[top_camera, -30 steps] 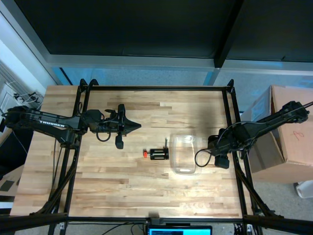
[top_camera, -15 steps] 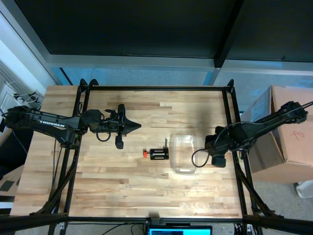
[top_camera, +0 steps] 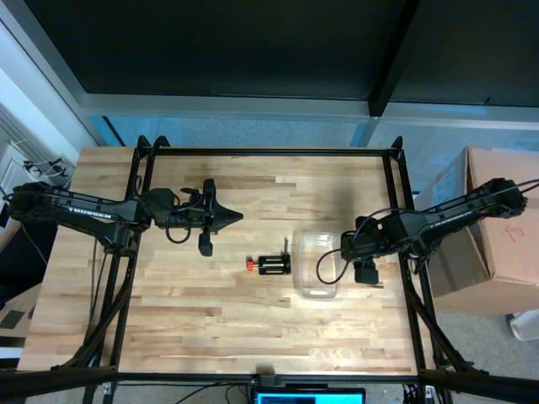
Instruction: Remove the USB-C connector from the USB-C receptacle and place in the container
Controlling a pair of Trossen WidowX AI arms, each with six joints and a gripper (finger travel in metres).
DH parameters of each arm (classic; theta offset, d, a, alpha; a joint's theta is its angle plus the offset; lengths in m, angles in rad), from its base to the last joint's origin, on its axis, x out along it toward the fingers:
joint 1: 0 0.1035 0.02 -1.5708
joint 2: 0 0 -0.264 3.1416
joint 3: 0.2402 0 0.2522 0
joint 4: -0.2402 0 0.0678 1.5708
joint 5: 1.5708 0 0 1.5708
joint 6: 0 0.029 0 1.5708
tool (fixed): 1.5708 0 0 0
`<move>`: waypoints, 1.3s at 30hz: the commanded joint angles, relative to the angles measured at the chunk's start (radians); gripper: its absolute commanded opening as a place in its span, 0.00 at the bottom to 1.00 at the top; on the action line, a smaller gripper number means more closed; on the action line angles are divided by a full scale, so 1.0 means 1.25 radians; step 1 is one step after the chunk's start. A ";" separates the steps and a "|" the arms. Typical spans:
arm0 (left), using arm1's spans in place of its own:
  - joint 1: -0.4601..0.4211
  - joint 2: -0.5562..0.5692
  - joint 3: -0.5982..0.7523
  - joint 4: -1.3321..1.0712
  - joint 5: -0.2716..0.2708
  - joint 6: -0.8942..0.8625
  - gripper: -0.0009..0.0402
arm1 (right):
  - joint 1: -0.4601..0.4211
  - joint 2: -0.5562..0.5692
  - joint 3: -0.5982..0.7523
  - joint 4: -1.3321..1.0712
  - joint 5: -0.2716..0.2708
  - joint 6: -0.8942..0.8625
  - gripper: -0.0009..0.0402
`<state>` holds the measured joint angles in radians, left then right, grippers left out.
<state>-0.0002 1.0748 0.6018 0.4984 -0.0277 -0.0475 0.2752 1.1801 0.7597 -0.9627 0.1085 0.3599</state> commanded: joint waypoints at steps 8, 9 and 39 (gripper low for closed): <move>0.000 0.000 0.000 0.000 0.000 0.000 0.02 | -0.014 0.059 -0.083 0.138 -0.003 -0.030 0.57; 0.000 0.000 0.000 0.000 0.000 0.000 0.02 | -0.016 0.060 -0.091 0.151 -0.003 -0.032 0.57; 0.000 0.000 0.000 0.000 0.000 0.000 0.02 | -0.042 0.094 -0.152 0.234 -0.010 -0.050 0.23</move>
<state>-0.0002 1.0748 0.6018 0.4984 -0.0273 -0.0471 0.2222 1.2984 0.5648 -0.6697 0.1013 0.2966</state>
